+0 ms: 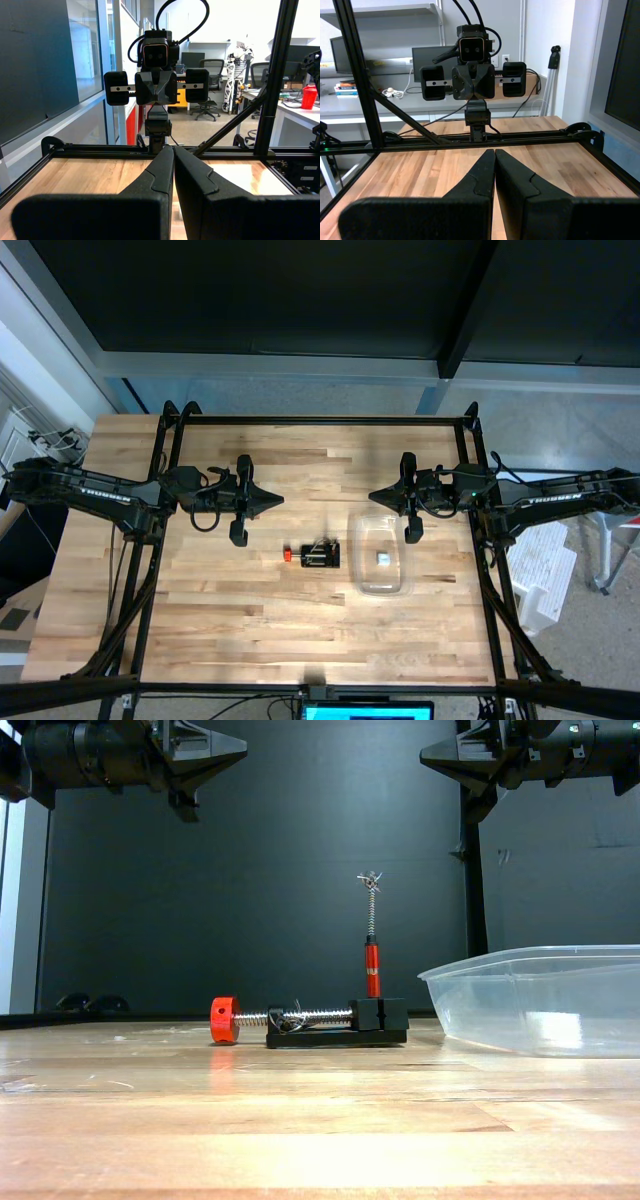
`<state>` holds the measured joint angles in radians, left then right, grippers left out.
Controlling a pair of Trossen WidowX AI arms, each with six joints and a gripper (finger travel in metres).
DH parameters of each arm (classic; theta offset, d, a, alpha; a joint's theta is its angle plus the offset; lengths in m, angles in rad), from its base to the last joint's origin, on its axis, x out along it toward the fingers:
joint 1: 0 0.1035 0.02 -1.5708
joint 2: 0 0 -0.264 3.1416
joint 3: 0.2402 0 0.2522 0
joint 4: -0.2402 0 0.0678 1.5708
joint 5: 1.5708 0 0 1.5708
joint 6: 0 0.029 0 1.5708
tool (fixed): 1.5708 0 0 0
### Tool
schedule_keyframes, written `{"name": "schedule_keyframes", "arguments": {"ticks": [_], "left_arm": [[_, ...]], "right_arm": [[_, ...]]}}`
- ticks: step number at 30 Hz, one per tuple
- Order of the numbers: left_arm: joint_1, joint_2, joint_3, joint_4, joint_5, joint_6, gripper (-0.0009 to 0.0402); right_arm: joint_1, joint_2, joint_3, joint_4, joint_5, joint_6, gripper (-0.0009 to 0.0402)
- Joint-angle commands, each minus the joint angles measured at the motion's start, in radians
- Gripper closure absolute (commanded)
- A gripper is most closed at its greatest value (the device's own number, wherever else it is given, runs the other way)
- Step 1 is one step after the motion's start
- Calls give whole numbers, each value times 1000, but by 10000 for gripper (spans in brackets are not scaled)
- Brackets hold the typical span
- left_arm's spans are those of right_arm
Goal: Pick the RCA connector and install on taskboard
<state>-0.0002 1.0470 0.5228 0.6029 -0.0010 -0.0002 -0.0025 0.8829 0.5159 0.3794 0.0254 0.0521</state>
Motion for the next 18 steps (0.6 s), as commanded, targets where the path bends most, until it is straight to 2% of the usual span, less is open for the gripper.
{"name": "schedule_keyframes", "arguments": {"ticks": [1,18], "left_arm": [[0,0,0,0,0,0,393],[0,0,0,0,0,0,393]], "right_arm": [[0,1,0,-15,-1,0,393],[1,0,0,-14,0,0,393]]}}
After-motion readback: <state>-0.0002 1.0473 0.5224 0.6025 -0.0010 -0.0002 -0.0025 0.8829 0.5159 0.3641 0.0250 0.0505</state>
